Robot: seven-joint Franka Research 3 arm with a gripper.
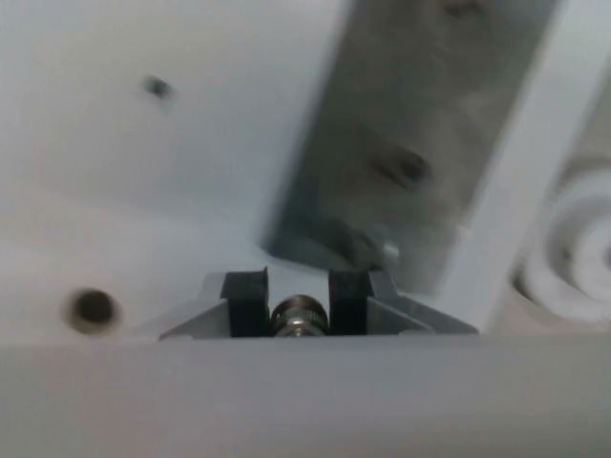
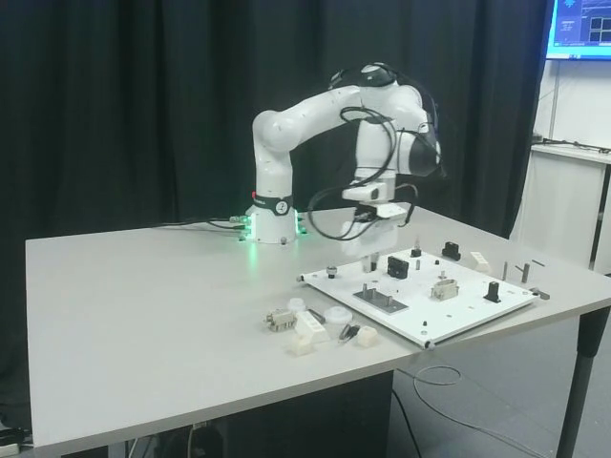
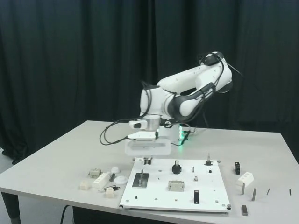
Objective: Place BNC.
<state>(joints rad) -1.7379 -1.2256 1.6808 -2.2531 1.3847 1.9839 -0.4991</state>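
In the wrist view my gripper (image 1: pixel 299 317) is shut on a small metal BNC connector (image 1: pixel 299 315), held between two black fingers (image 1: pixel 246 301). Just below lies the white board (image 1: pixel 143 191) and the corner of a grey plate (image 1: pixel 420 124). From the room views the gripper (image 2: pixel 367 254) (image 3: pixel 147 160) hangs low over the far left corner of the white board (image 2: pixel 468 310) (image 3: pixel 159 196), close to its surface. Whether the connector touches the board cannot be made out.
The board carries a grey plate with a post (image 2: pixel 380 301) (image 3: pixel 140 180), a black round socket (image 2: pixel 397 267) (image 3: pixel 176 167) and other small fixtures. Several loose white parts (image 2: pixel 315 326) (image 3: pixel 105 179) lie on the table beside the board. A white ring (image 1: pixel 582 250) sits near the plate.
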